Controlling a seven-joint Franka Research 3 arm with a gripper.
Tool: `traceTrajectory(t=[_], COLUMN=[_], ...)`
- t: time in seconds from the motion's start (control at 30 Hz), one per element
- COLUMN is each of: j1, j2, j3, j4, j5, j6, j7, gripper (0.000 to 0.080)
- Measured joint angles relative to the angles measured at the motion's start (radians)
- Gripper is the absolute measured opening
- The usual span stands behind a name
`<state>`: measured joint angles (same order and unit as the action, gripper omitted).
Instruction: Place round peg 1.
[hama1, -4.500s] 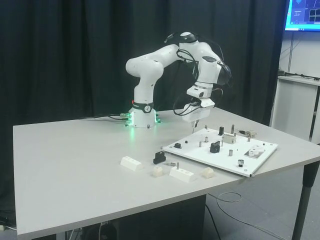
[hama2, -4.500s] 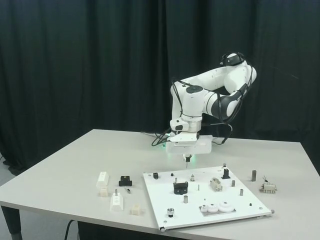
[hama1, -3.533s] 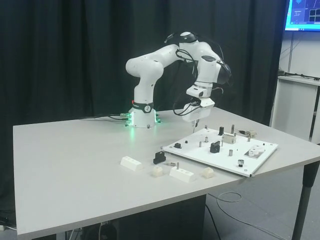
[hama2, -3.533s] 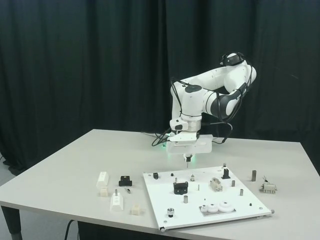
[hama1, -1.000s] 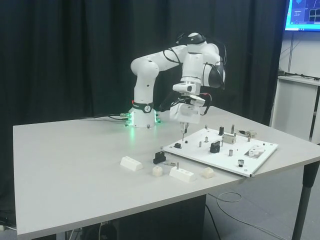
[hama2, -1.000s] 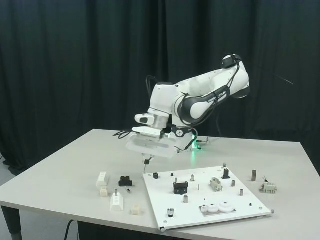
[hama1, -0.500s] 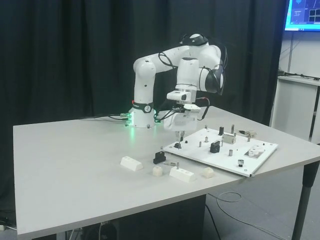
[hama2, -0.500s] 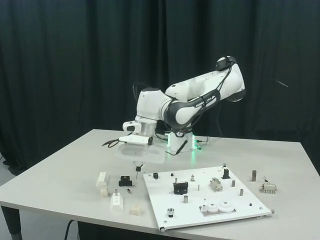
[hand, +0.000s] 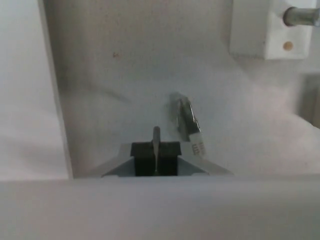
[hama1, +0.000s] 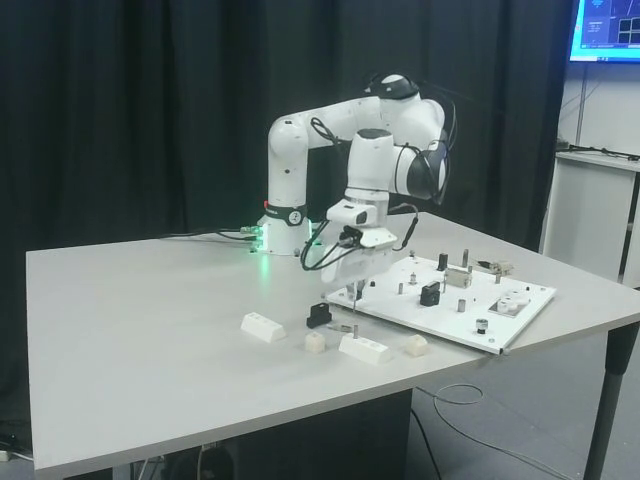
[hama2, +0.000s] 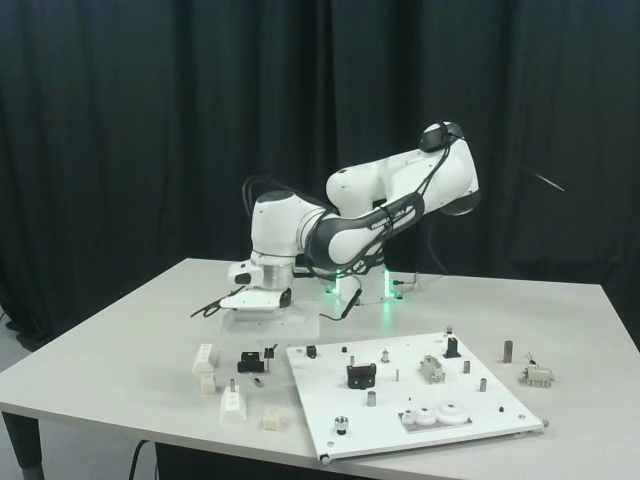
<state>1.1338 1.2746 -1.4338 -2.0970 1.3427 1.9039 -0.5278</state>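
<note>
The white arm's gripper (hand: 156, 146) looks clenched on nothing; it should open, then straddle the small grey metal peg (hand: 186, 116) just beyond its jaws.

The tabletop (hama1: 150, 320) looks like a matt grey laminate, smooth, with faint specks showing in the wrist view. The arm (hama2: 390, 205) has glossy white plastic shells that catch the light, with black joints and black rubbery cables. The board (hama2: 400, 420) is a smooth white sheet with a slight sheen. The pegs (hama2: 508, 350) standing on it and beside it look like dull grey metal. The blocks (hama1: 262, 325) on the tabletop look like matt white plastic. A small pin (hand: 186, 116) under the hand (hand: 155, 155) shines like metal. Behind hangs a black cloth curtain (hama2: 150, 130), matt and folded.
</note>
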Motion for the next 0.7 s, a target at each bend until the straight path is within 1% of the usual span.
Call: traceTrajectory(t=[0.2,0.47,0.5,0.67,0.7], j1=[-0.030,-0.038,-0.038,-0.038,-0.038], j2=[0.001,0.005,0.005,0.005,0.005], j3=[0.015,0.017,0.017,0.017,0.017], j4=[0.024,0.030,0.030,0.030,0.031], j5=[0.000,0.000,0.000,0.000,0.000], j6=[-0.023,-0.035,-0.035,-0.036,-0.036], j7=[-0.001,-0.019,-0.022,-0.033,-0.035], gripper=[0.0015,0.0015,0.0071,0.0071,0.0398])
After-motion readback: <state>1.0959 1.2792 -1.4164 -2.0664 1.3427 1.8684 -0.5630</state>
